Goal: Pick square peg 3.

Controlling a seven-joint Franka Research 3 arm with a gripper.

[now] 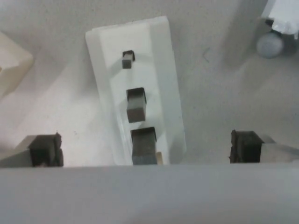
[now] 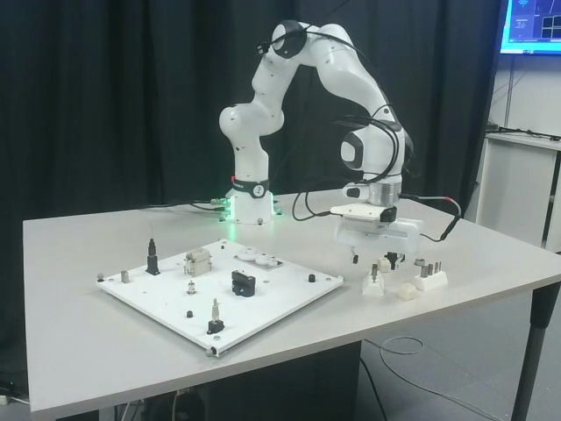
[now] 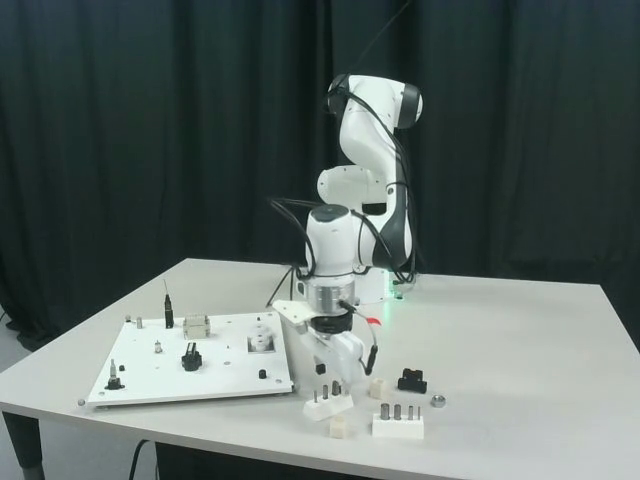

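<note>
square peg 3 [image 1: 144, 145] | grey-black block | upright | seated in white holder [image 1: 161, 70]

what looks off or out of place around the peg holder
Nothing stands out. Three grey square pegs stand upright in the white peg holder, smallest to largest, none tilted or fallen. The gripper hangs open above it, touching nothing.

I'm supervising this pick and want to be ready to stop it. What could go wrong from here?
Three square pegs stand close in one row in the white holder, so a finger of the open claw may knock a neighbour or grip the wrong peg. The holder looks loose on the grey table and could lift along with the peg.
</note>
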